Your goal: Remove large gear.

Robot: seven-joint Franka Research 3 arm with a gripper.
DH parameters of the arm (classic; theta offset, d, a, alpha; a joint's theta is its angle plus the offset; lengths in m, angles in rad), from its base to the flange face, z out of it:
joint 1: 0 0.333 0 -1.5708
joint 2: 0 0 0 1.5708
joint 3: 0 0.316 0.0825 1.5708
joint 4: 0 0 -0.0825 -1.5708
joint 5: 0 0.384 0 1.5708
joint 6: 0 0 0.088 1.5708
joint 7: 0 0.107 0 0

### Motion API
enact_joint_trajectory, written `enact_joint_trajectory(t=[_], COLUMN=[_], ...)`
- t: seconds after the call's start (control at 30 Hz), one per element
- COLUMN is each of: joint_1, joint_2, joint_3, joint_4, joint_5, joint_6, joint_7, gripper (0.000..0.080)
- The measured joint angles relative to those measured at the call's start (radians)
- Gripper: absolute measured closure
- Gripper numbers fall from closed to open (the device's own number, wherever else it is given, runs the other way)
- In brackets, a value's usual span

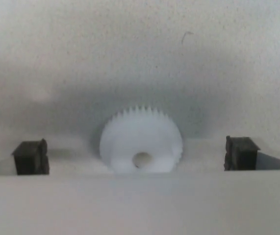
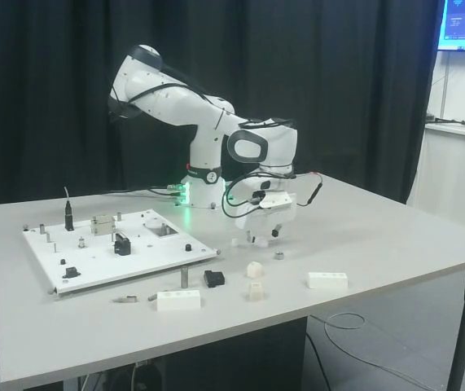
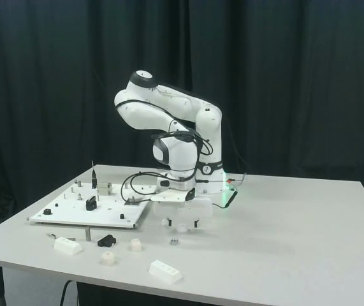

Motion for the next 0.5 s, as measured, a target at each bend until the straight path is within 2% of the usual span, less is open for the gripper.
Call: enact_joint_trajectory(t=[0.5], joint_1=[0.000], joint_2=[0.001], joint_3=[0.000], joint_4=[0.000], joint_5=[0.000], joint_6=[-0.011], joint_7=[0.000], gripper=[0.0003])
